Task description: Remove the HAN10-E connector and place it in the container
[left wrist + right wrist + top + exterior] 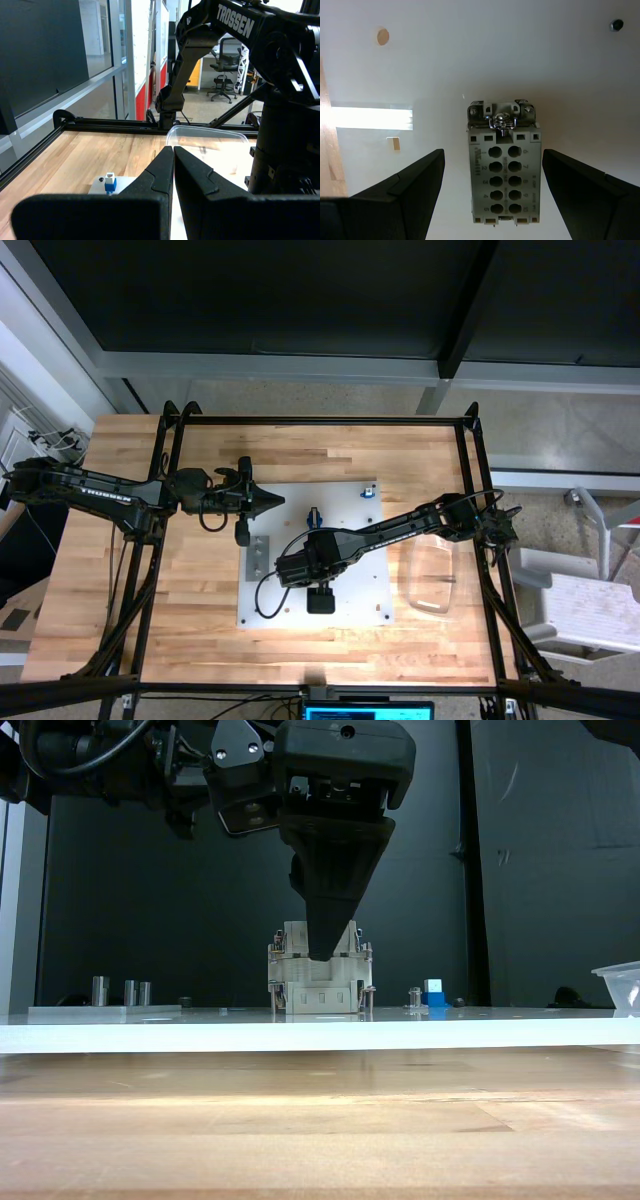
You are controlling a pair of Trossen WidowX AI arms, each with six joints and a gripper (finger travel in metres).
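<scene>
Left gripper (pixel 268 500) is parked at the board's (pixel 365 585) upper left, jaws pressed together, out of the way. Mid-frame, right gripper (pixel 320 600) points down over the connector (pixel 504 170), jaws wide, one each side, not touching, lined up to grip. Connector sits on the board. Container (pixel 430 612) is at right on the desk (pixel 200 640), ready for the drop.

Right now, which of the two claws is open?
The right gripper: its fingers stand wide apart either side of the HAN10-E connector. The left gripper, over the board's far left corner, is shut.
</scene>
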